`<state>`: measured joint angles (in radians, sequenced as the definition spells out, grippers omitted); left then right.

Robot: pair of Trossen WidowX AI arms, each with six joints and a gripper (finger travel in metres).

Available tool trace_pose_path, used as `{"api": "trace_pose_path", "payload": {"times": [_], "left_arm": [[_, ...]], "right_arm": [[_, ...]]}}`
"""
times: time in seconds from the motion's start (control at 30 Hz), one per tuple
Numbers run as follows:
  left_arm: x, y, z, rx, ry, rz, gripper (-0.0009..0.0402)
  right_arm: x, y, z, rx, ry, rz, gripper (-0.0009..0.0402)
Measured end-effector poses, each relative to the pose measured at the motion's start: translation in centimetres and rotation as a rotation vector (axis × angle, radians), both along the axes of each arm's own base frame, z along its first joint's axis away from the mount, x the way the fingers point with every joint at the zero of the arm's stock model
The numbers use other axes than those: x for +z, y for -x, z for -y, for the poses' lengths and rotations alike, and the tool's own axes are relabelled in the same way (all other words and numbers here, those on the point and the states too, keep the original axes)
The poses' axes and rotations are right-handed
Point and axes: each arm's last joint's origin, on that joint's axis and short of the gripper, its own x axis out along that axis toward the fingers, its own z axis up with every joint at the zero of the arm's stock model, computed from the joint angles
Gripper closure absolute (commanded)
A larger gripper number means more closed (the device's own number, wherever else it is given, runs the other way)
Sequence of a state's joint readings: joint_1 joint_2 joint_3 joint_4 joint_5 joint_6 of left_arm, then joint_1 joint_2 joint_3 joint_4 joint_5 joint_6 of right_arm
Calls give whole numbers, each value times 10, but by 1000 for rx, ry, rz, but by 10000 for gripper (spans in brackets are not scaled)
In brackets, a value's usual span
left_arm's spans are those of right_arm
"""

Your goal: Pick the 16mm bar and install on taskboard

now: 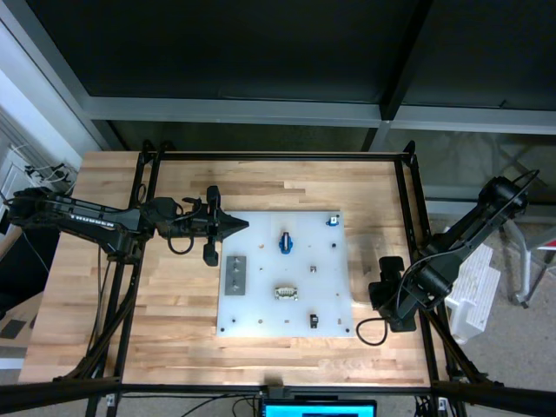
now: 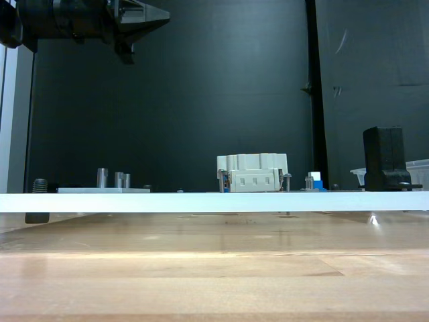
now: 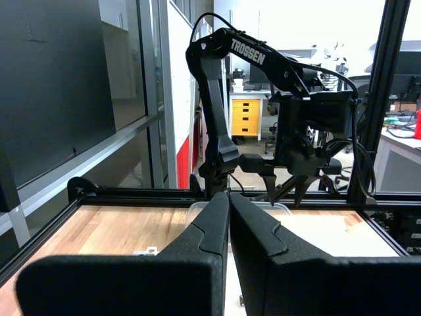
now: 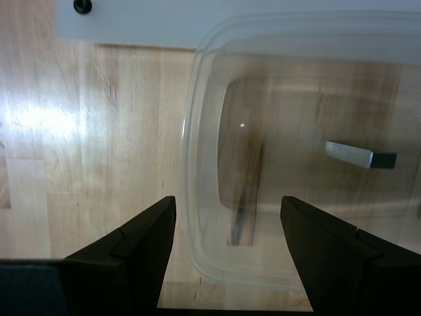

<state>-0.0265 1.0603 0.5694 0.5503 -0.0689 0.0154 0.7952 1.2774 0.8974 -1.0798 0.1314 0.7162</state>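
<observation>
Task board (image 1: 261, 313) lies at mid-table (image 1: 174, 347).

On the board:
- Peg block (image 1: 236, 274) sits at the left side.
- Connector (image 1: 287, 294) is right of the peg block, toward the near edge.
- A knobbed part (image 1: 286, 242) stands behind the connector.

Left gripper (image 1: 239, 224) is over the board's far-left corner, well above it in the low view (image 2: 157, 17).

Right gripper (image 1: 387, 287) is just off the board's right edge, above a plastic container (image 4: 197, 131) that sits beside that edge.

16mm bar (image 4: 360, 155) lies free on the container floor, clear of the board.
</observation>
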Motion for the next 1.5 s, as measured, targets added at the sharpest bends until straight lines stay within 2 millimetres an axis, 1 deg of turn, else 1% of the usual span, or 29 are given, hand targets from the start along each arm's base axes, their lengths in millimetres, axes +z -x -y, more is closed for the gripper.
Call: {"api": "trace_pose_path", "payload": {"times": [0.2,0.53,1.5], "left_arm": [[0,0,0,0,0,0,393],[0,0,0,0,0,0,393],[0,0,0,0,0,1,393]], "right_arm": [[-8,1,-6,50,28,-14,171],[-20,1,-7,73,10,7,171],[-21,2,-7,77,11,6,171]]}}
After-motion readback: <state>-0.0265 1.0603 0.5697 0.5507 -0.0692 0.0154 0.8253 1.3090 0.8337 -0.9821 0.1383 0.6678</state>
